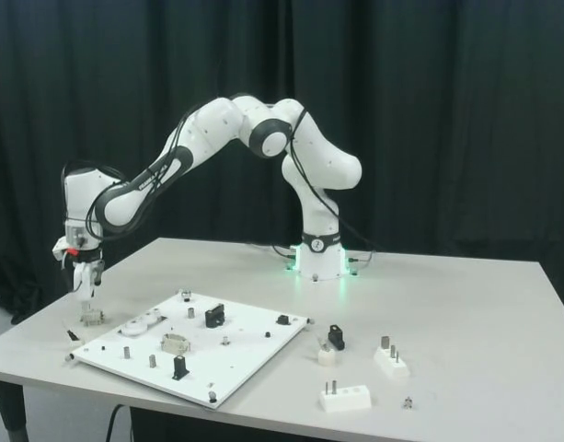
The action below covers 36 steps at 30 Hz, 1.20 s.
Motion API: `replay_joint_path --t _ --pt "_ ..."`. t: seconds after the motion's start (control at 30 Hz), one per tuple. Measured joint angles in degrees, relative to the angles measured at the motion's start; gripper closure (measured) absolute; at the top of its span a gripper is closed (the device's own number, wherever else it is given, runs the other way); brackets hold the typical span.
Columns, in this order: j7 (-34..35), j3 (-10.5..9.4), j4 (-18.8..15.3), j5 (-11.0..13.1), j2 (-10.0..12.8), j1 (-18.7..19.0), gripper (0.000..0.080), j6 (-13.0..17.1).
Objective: Pick waterproof.
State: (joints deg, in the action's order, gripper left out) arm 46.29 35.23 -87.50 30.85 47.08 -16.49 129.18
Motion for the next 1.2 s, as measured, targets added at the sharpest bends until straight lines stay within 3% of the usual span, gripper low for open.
replay_joint_path --t 0.57,1.2 --pt "-4.37 0.35 -0.02 -2.09 -2.97 0.55 0.0003 -1.96" --pt "-19.42 0.52 -0.02 -2.21 -3.81 0.72 0.0003 -2.77"
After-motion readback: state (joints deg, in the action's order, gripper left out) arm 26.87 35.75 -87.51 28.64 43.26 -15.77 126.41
